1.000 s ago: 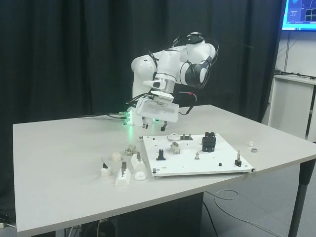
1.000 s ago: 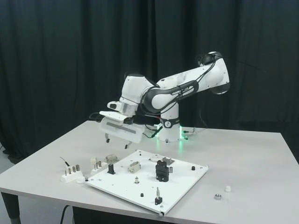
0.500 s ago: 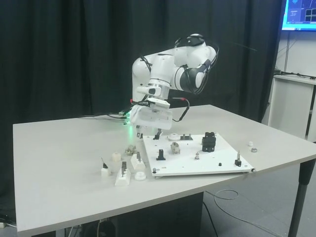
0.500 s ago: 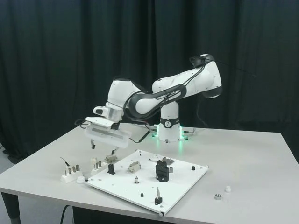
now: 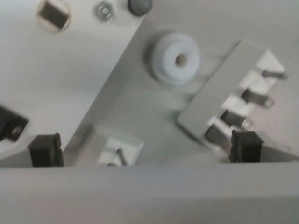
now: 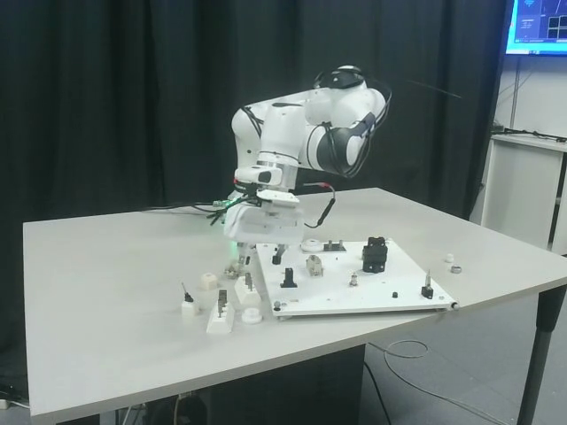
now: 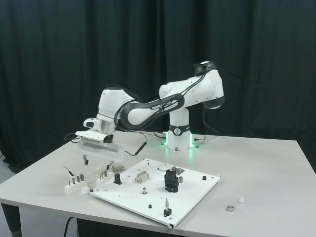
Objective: Pick medium gear.
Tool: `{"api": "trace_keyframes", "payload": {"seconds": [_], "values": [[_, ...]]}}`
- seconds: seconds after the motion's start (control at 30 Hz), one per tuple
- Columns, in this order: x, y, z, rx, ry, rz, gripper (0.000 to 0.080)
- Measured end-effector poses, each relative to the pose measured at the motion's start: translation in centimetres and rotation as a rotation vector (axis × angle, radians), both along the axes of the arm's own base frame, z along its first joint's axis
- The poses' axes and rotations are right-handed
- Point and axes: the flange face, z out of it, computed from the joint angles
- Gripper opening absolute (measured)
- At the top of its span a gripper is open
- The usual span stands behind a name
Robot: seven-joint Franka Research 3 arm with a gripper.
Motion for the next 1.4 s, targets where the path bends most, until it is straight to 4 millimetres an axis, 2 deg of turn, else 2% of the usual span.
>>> {"api": "trace_keyframes", "payload": {"seconds": [0.47, 0.87, 1.4], "values": [[3.6, -3.5, -0.9, 0.060, 0.030, 0.050, 0.0800], [6.0, -6.4, -2.7, 0.122, 0.082, 0.083, 0.0800], [7.7, -8.0, -4.0, 0.197, 0.159, 0.127, 0.0800]]}}
